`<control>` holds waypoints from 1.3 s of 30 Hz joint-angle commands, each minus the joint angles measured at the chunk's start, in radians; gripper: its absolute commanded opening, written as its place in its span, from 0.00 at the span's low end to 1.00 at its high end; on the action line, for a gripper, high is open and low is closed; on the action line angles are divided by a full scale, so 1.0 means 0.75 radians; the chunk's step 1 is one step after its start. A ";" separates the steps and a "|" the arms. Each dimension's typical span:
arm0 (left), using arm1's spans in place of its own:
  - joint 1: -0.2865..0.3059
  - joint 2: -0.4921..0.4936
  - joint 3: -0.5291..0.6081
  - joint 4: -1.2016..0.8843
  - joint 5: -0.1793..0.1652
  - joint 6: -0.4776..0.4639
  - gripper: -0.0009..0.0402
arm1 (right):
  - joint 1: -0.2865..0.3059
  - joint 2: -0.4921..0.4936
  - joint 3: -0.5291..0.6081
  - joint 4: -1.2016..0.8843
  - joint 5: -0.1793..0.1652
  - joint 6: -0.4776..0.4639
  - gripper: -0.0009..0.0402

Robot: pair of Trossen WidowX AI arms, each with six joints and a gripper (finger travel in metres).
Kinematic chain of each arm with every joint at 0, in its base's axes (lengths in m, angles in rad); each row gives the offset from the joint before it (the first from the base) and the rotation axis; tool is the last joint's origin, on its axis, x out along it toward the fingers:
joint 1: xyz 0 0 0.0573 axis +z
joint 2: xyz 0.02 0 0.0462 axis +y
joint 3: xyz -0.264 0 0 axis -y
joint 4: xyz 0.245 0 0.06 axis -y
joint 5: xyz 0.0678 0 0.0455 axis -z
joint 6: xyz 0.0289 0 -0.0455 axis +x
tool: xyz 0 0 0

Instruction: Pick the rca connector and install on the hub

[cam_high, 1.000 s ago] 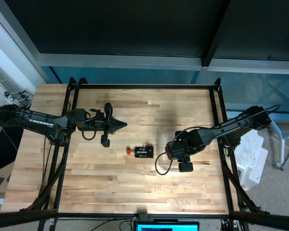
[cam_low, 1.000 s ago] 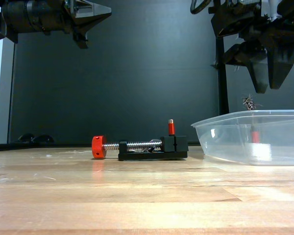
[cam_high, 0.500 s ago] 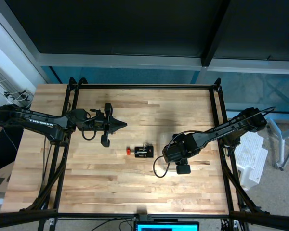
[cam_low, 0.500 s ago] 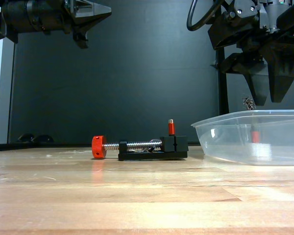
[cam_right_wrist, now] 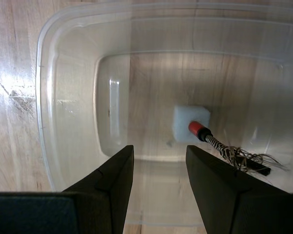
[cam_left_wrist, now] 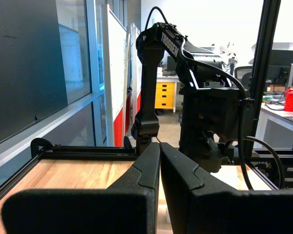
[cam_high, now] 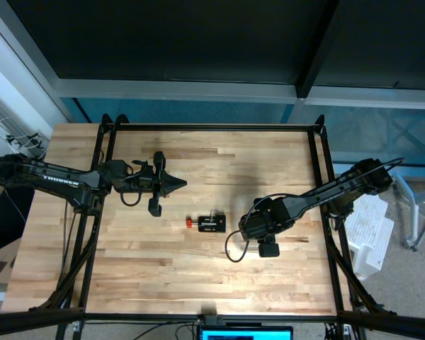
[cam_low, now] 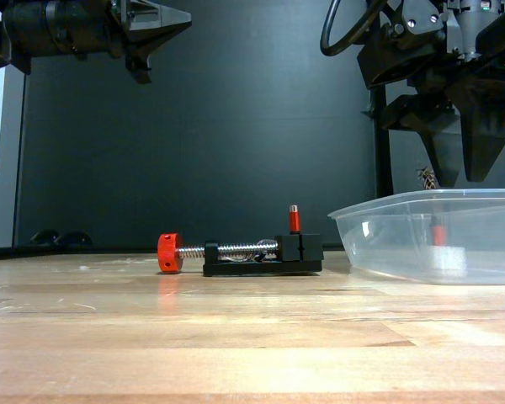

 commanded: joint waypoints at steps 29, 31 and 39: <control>0.001 0.001 0.000 0.000 0.001 0.000 0.02 | 0.004 0.001 -0.160 0.168 0.002 0.048 0.38; 0.000 0.001 0.000 0.000 0.001 0.000 0.02 | 0.004 0.001 -0.184 0.200 0.001 0.056 0.38; 0.001 0.001 0.000 0.000 0.001 0.000 0.02 | 0.004 0.001 -0.204 0.229 0.001 0.069 0.38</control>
